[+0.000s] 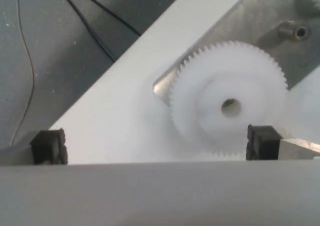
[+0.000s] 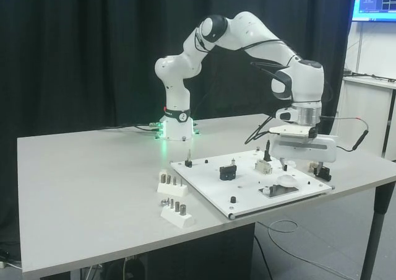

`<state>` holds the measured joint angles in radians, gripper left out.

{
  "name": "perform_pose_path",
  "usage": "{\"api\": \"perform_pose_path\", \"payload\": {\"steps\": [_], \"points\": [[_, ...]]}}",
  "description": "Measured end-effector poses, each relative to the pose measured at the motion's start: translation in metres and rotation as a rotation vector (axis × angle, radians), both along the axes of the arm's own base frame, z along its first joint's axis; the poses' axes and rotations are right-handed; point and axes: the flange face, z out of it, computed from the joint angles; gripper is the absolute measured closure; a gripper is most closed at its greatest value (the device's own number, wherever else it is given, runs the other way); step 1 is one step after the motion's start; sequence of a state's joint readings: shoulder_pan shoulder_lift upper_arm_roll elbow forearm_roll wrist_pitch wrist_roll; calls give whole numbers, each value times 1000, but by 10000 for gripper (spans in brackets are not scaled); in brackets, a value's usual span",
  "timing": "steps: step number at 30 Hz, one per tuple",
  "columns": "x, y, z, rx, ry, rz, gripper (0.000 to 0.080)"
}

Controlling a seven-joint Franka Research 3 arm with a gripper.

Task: Insert large gear.

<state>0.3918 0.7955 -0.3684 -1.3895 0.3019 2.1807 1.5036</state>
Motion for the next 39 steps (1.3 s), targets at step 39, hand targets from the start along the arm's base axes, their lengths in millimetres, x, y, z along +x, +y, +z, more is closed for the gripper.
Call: {"api": "perform_pose_path", "payload": {"steps": [39], "points": [[8, 0, -14, -20, -58, -7, 3]]}}
